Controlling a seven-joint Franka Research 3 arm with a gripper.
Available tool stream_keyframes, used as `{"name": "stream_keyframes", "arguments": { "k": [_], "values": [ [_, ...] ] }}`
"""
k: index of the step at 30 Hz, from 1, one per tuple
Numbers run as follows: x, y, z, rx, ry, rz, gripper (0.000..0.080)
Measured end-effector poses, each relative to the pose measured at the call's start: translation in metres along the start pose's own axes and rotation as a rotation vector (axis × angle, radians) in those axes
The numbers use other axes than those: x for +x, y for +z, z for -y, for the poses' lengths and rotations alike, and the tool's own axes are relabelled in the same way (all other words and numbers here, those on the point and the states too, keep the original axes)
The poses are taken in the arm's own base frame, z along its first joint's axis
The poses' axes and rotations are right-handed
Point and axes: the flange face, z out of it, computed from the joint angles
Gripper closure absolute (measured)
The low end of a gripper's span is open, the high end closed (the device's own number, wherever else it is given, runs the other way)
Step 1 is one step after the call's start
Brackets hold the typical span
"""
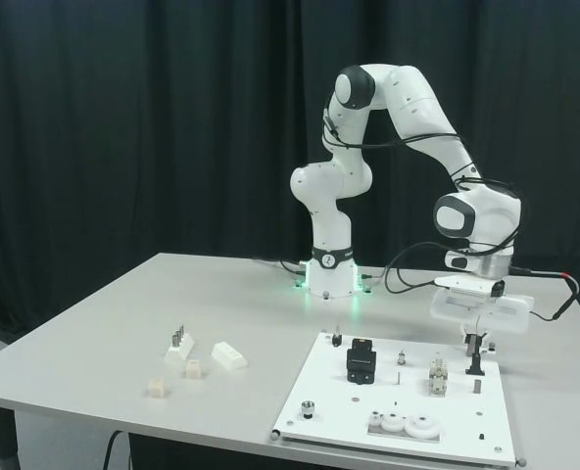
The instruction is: Insert square peg 4.
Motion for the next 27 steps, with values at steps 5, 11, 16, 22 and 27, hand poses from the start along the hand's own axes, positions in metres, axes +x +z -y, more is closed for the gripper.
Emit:
{"name": "stream_keyframes", "arguments": {
  "k": [5,11,16,22,27],
  "values": [
    [-0.0025,-0.0001,0.0004,0.005,0.012,0.003,0.0646],
    [-0.0048,0.0,0.0006,0.009,0.019,0.006,0.0646],
    [-0.0054,0.0,0.0005,0.009,0.02,0.006,0.0646],
    [-0.0063,0.0002,0.0006,0.012,0.027,0.01,0.0646],
    [-0.0064,0.0003,0.0005,0.012,0.029,0.012,0.0647]
  ]
}}
